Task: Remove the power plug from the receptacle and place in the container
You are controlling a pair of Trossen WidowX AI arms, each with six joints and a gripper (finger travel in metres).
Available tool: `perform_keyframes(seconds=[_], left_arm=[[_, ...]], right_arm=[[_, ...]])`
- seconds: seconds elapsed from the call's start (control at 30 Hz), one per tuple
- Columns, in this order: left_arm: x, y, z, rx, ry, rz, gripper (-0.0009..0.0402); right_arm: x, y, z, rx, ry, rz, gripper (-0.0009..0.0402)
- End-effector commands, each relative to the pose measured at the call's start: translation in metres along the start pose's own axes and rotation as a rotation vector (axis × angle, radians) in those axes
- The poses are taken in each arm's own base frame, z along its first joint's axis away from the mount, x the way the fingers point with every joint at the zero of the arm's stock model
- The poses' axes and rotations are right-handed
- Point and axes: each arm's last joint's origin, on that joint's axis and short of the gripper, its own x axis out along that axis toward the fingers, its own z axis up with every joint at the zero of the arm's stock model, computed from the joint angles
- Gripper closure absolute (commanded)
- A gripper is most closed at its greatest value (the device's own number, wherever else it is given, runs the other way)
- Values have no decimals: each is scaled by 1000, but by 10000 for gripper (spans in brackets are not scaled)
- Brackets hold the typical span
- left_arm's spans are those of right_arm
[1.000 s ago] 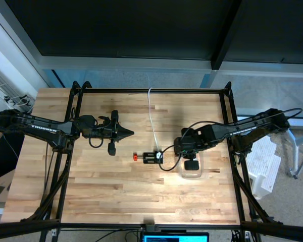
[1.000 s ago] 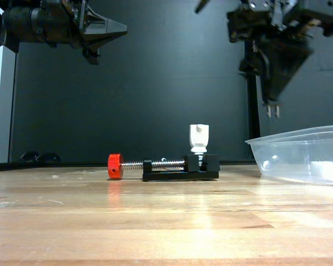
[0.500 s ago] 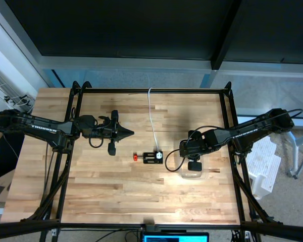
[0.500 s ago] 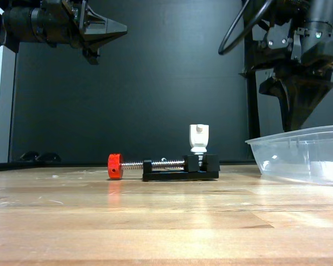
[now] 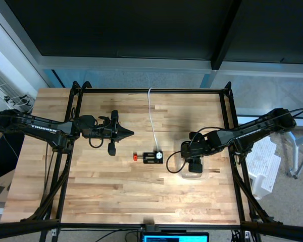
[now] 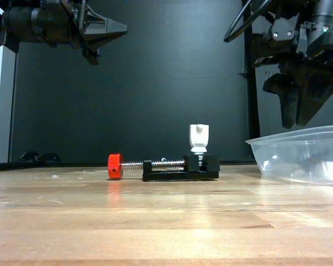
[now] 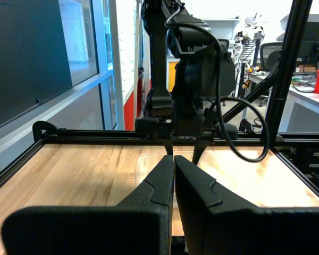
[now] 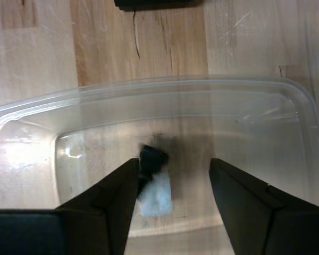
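The right jaws hang wide open over the container (image 8: 287, 101), gripping nothing. The power plug (image 8: 153, 155) lies inside it, so the drop looks done. The bare receptacle (image 5: 158, 155) sits at the container's 9 o'clock. The left jaws, closed and empty, hang parked at its 10 o'clock, clear of the work.

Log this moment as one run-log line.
right claw: open above container | power plug: inside container beneath it, blurred | receptacle: empty, in vise | left claw: shut, parked aloft at left
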Motion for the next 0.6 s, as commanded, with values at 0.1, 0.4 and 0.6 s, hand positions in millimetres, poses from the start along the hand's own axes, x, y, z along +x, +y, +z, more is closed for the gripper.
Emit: perform_keyframes(seconds=[0.1, 0.4, 0.6], left_arm=[[0, 0, 0, 0, 0, 0, 393], [0, 0, 0, 0, 0, 0, 393], [0, 0, 0, 0, 0, 0, 393]], right_arm=[[-11, -2, -2, 8, -36, 13, 171], [-33, -8, -2, -2, -166, 38, 181], [-48, -15, 7, -80, -327, 62, 211]])
